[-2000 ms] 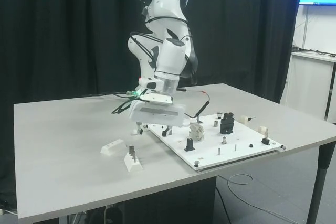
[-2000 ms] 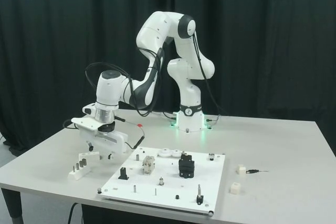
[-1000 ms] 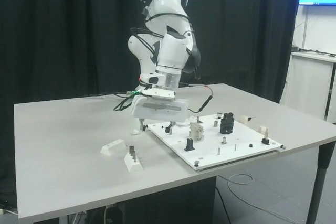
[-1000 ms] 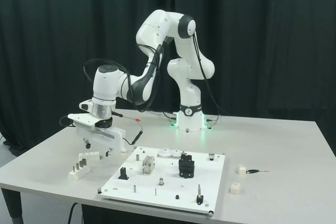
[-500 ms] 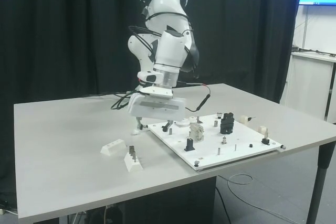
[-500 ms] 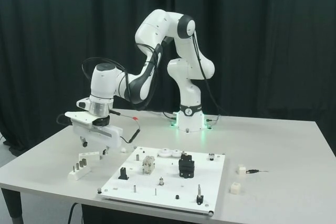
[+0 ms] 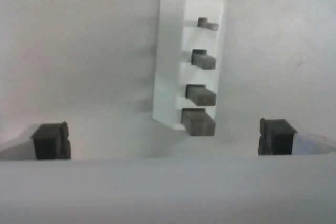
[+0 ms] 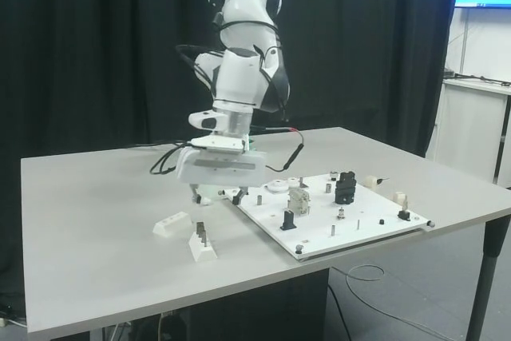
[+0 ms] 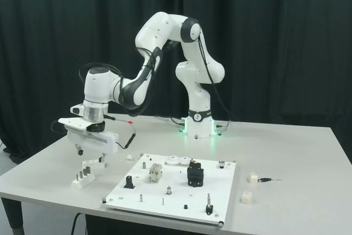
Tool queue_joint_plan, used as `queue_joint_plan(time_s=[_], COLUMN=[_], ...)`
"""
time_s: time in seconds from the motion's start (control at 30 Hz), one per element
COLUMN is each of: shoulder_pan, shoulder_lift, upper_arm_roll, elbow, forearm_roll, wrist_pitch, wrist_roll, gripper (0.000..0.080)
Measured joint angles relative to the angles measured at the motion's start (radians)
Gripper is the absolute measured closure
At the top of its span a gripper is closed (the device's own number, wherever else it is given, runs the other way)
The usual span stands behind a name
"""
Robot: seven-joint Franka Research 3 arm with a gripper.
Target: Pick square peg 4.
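The gripper (image 7: 163, 140) hangs wide open and empty above the white holder (image 7: 173, 66) carrying 4 square pegs (image 7: 198, 121) on the table (image 9: 286, 158).

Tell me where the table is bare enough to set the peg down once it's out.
Bare grey table lies between the arm's base and the far edge, beyond the white board. Around the peg holder, the second white block and the claw it is crowded; the board is studded with parts.
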Motion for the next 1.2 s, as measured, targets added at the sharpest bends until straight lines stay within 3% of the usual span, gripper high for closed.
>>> queue_joint_plan(time_s=[0.23,0.43,0.8,1.2], shoulder_pan=[-0.028,-0.044,-0.060,-0.070], shoulder_lift=[0.038,0.070,0.110,0.121], upper_arm_roll=[0.000,0.000,0.000,0.000], elbow=[0.026,0.050,0.070,0.070], forearm_roll=[0.084,0.130,0.154,0.163], wrist_pitch=[0.004,0.004,0.000,-0.017], wrist_roll=[-0.082,-0.126,-0.173,-0.184], gripper=[0.0003,0.0003,0.0003,0.0003])
